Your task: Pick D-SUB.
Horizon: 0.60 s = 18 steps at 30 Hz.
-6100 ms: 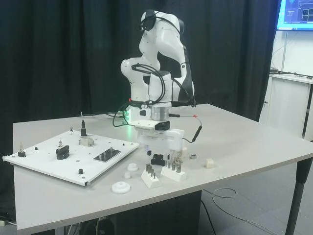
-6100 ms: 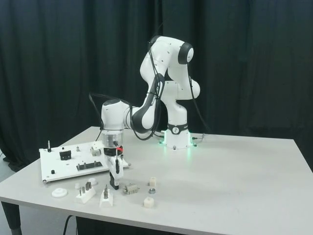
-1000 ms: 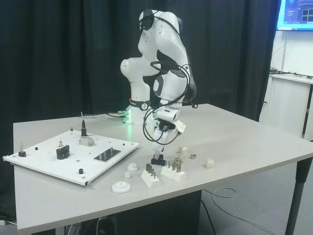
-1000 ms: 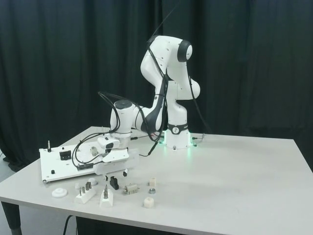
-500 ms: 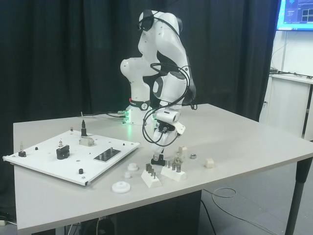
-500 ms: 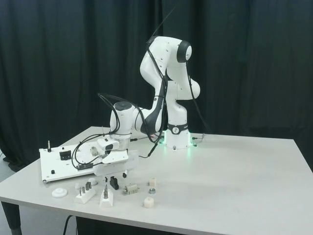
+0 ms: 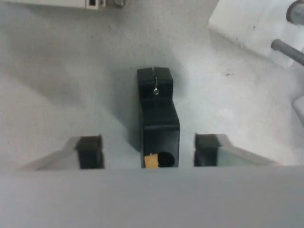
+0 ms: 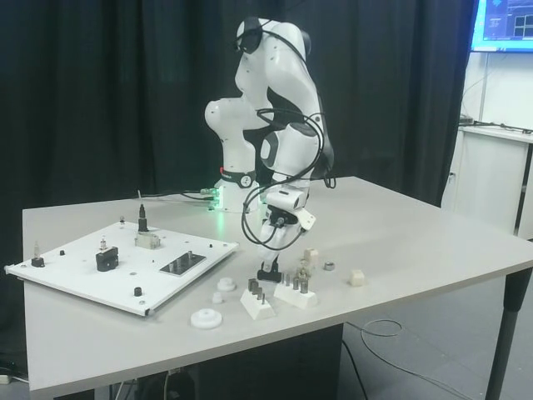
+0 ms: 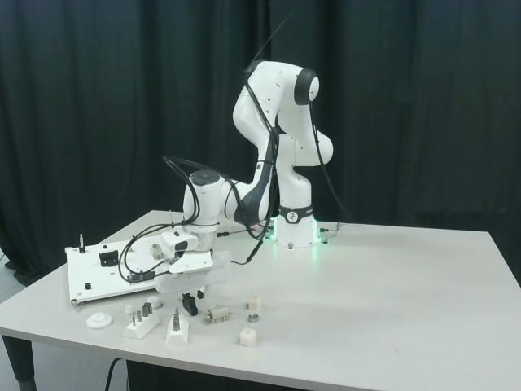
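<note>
D-SUB (image 7: 158, 124), a black block, lies on the grey surface (image 7: 57, 85) between the spread fingers of the end effector (image 7: 149, 152), neither pad touching it. First room view: the end effector (image 8: 269, 268) hangs low over it beside two white holders (image 8: 279, 297). Second room view: D-SUB (image 9: 190, 305) sits near the white board (image 9: 102, 277).

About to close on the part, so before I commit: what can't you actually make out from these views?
- Black part: wrist view, its near end is cut off by the gripper body; whether it is the D-SUB cannot be told.
- Fingertip contact with the table: hidden in the wrist view, too small in both room views.
- White block: wrist view, cut off by the picture's edge.
- Small parts beside the gripper: second room view, too small to identify.
</note>
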Available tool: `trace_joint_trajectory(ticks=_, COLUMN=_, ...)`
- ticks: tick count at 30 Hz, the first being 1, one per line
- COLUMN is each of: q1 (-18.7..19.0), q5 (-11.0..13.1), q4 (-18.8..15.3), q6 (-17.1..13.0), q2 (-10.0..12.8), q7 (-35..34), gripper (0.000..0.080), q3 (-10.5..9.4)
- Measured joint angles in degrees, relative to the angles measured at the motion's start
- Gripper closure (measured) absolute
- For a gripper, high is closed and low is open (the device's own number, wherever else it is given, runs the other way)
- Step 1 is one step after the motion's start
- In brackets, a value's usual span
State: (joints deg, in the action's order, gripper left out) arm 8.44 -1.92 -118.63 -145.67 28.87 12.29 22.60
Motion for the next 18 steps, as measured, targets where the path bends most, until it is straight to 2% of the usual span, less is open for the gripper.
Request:
trace_joint_trajectory(ticks=3, q1=-0.11, q5=-0.16, q4=0.30, q6=0.00, q2=0.30, q7=-0.26, gripper=0.0301, q3=-0.11)
trace_joint_trajectory(ticks=4, q1=-0.19, q5=-0.28, q4=0.39, q6=0.00, q2=0.39, q7=-0.33, gripper=0.0478, q3=-0.18)
trace_joint_trajectory(ticks=10, q1=-0.80, q5=-1.18, q4=0.83, q6=0.00, q2=0.72, q7=-1.06, gripper=0.0478, q3=-0.80)
trace_joint_trajectory(ticks=11, q1=-0.88, q5=-1.24, q4=0.87, q6=0.00, q2=0.73, q7=-1.17, gripper=0.0654, q3=-0.87)
trace_joint_trajectory(ticks=18, q1=-1.24, q5=-1.92, q4=1.24, q6=0.02, q2=0.73, q7=-2.45, gripper=0.0648, q3=-1.16)
